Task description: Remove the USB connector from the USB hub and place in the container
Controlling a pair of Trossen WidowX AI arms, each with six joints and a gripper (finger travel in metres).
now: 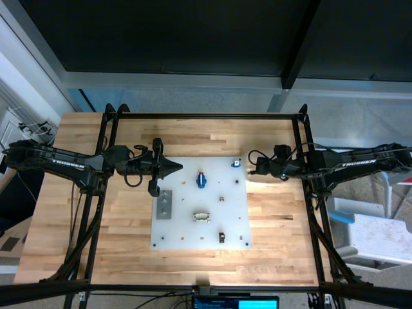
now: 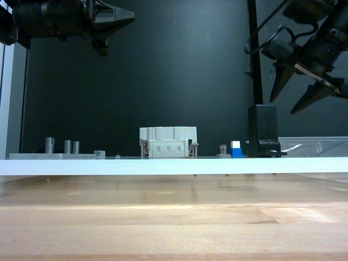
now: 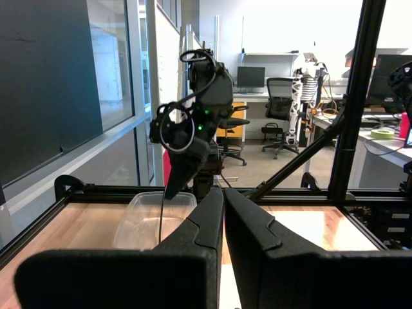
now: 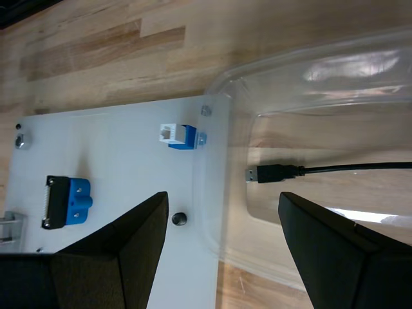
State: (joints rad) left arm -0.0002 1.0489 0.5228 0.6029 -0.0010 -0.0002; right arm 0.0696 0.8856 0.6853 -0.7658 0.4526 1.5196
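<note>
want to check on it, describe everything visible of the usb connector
The USB connector is a small black plug with a metal tip and a thin black cable tail. It lies flat on the floor of the clear container, tip pointing toward the white board. Nothing grips it: the right gripper hangs open above it, and the left gripper is shut above the board's left edge.

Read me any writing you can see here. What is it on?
"TROSSEN": on the left arm; its left gripper hangs shut over the white board.
"TROSSEN": on the right arm; its right gripper hangs open above the container.
Nothing else is readable.
</note>
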